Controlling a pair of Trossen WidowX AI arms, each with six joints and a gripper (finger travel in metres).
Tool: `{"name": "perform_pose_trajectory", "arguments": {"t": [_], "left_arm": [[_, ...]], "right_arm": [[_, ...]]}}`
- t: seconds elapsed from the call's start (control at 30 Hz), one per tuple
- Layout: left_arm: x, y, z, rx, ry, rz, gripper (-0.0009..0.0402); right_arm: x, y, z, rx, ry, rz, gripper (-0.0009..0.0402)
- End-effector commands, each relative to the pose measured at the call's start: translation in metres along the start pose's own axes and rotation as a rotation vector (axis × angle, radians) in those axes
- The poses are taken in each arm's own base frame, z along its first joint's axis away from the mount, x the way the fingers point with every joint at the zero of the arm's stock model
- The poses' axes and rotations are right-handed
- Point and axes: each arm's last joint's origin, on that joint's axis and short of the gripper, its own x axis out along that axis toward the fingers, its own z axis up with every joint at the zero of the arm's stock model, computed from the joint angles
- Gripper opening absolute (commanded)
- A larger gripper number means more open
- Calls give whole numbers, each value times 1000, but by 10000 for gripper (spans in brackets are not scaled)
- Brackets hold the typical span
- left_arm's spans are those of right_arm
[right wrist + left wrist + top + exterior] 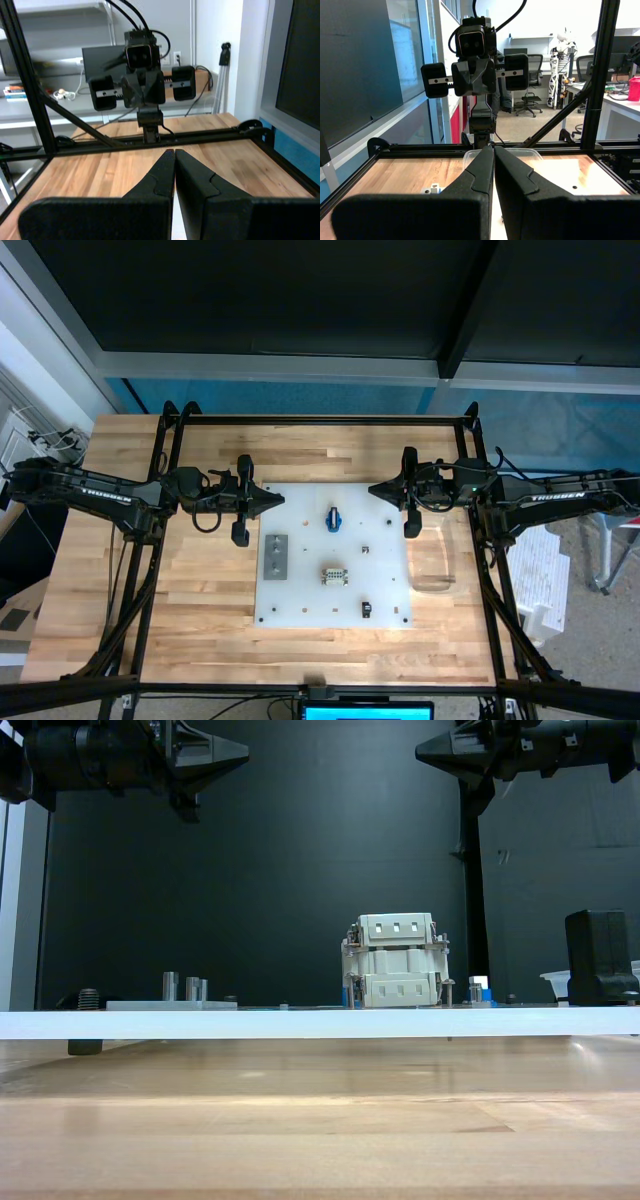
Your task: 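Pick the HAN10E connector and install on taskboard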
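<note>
the han10e connector [334,576] sits on the taskboard [300,592], well apart from both grippers. the left gripper [281,498] and right gripper [372,490] hang high above it, jaws pressed together.

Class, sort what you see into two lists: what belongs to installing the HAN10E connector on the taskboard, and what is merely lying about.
Belong to the job: HAN10E connector, standing on the taskboard; left hand, shut, raised over its far-left corner; right hand, shut, raised over its far-right corner.

Lying about: grey metal block, blue knob, small black part, clear plastic tray beside the board.
</note>
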Motion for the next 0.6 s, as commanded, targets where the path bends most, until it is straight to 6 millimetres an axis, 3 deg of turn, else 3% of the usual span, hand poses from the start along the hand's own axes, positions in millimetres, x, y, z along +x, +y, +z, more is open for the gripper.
{"name": "perform_pose_trajectory", "arguments": {"t": [0.03, 0.6], "left_arm": [[0, 0, 0, 0, 0, 0, 1], [0, 0, 0, 0, 0, 0, 1]], "right_arm": [[1, 0, -2, -2, -9, 13, 0], [0, -1, -12, 25, -5, 6, 0]]}}
